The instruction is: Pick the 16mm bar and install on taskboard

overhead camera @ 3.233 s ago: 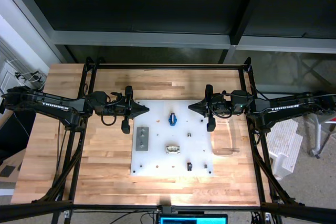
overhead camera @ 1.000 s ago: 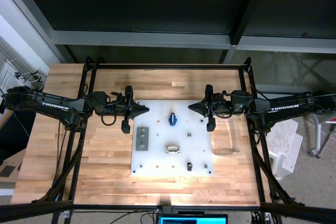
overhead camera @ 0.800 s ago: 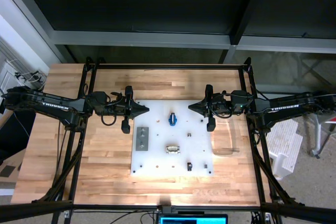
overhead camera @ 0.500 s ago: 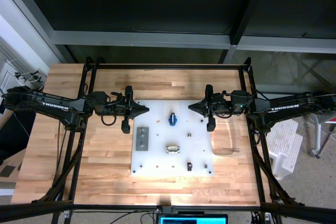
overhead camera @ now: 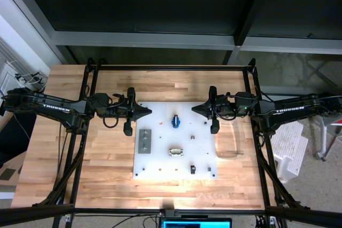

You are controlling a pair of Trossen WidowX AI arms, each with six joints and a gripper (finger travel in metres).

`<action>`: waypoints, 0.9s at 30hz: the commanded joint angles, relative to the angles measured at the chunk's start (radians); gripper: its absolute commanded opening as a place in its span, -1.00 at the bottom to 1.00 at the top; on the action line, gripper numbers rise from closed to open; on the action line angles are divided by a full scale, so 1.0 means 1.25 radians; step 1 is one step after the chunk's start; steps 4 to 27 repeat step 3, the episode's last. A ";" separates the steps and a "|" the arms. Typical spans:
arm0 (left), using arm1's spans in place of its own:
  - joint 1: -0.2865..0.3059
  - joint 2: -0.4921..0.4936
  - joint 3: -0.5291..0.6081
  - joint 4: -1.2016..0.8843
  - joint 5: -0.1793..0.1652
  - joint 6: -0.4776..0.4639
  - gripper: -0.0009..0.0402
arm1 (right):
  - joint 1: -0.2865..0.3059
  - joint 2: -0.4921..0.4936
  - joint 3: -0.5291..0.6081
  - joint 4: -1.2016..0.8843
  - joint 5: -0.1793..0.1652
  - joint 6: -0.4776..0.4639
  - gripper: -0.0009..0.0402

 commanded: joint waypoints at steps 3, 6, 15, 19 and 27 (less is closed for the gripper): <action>0.000 0.000 0.000 0.000 0.000 0.000 -0.96 | 0.000 0.000 0.000 0.000 0.000 0.000 -0.96; 0.000 0.000 0.000 0.000 0.000 0.000 -0.96 | 0.000 0.000 0.000 0.000 0.000 0.000 -0.96; 0.000 0.000 0.000 0.000 0.000 0.000 -0.96 | 0.000 0.000 0.000 0.000 0.000 0.000 -0.96; 0.000 0.000 0.000 0.000 0.000 0.000 -0.96 | 0.000 0.000 0.000 0.000 0.000 0.000 -0.96; 0.000 0.000 0.000 0.000 0.000 0.000 -0.96 | 0.000 0.000 0.000 0.000 0.000 0.000 -0.96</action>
